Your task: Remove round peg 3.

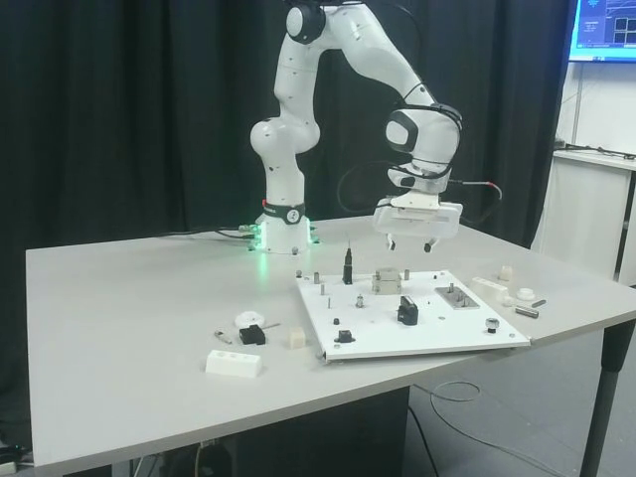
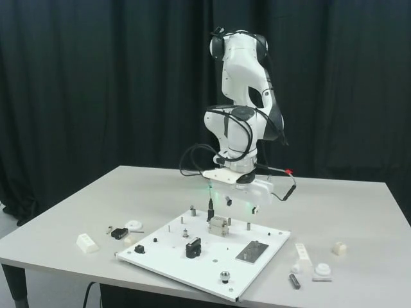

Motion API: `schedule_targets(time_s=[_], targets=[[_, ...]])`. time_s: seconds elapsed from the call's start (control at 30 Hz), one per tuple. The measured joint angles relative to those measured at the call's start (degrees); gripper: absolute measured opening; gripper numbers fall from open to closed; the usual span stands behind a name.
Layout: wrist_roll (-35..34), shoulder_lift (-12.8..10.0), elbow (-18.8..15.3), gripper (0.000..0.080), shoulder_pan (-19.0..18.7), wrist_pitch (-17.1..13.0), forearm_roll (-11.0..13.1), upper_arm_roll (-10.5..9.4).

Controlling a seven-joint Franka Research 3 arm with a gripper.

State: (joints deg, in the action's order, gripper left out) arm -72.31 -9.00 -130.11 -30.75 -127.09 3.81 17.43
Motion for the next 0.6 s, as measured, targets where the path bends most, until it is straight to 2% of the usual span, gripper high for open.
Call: schedule_targets(time_s=[0.6], targets=[[-3.01, 0.02, -6.54, 0.08, -0.01, -8.8, 1.31, -2.06]])
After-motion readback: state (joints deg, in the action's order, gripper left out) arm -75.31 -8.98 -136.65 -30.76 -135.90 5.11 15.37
